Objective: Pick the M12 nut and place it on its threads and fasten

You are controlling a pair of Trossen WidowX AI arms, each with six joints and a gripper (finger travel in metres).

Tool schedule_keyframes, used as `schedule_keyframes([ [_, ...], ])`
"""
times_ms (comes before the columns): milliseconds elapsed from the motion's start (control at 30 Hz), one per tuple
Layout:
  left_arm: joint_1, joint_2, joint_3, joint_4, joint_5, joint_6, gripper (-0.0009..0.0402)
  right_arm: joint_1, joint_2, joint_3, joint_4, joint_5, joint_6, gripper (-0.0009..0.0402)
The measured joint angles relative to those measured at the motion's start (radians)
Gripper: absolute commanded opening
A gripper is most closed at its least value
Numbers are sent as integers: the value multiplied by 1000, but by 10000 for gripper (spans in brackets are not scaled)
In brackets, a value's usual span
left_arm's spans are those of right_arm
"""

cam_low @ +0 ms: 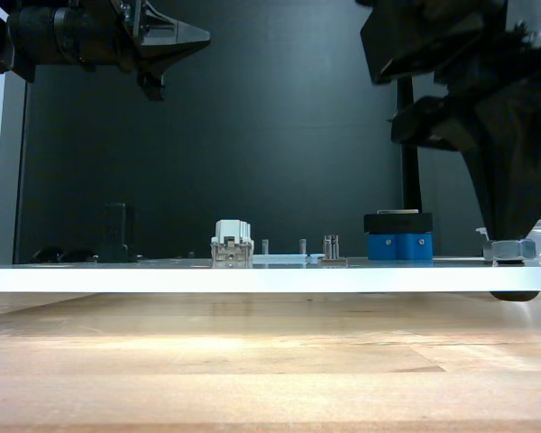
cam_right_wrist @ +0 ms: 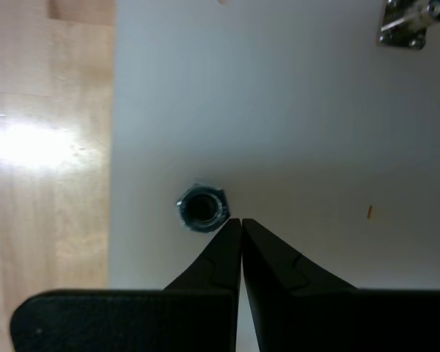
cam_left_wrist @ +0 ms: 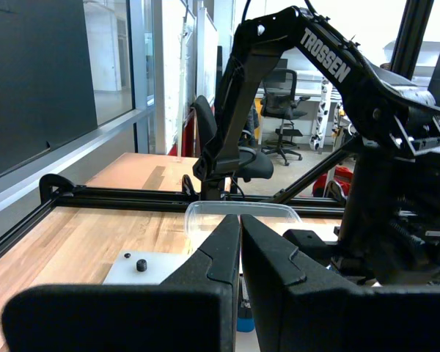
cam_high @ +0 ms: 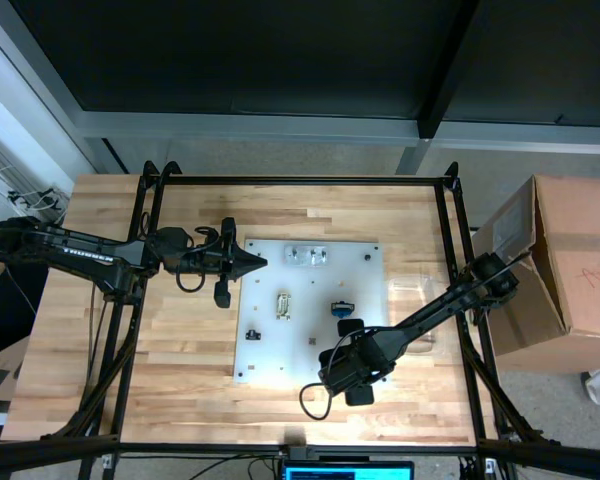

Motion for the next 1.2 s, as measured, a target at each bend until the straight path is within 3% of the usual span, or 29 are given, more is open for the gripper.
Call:
schedule_keyframes([
  [100,0,0,0,0,0,0,0,2,1,-2,7,-49,-7,0],
  [200,0,0,0,-1,0,0,0,1,-2,-2,26,-287,-76,0],
  [233,0,0,0,-1,0,0,0,2,-4,-2,14,-333,-84,0],
  [267,0,0,0,-1,0,0,0,4,-7,-2,0,-339,-85,0],
  [333,0,0,0,-1,0,0,0,5,-12,-2,-8,-302,-84,0],
  [533,0,0,0,-1,0,0,0,3,-18,-2,-36,-69,-40,0],
  [733,0,0,0,0,0,0,0,3,-21,-2,-33,69,-6,0],
  [800,0,0,0,0,0,0,0,2,-21,-2,-26,83,0,0],
  [967,0,0,0,0,0,0,0,5,-20,-13,23,75,1,0],
  [1033,0,0,0,-1,0,0,0,6,-20,-17,26,46,0,0],
  [1200,0,0,0,-1,0,0,0,5,-19,-19,27,-193,-56,0],
])
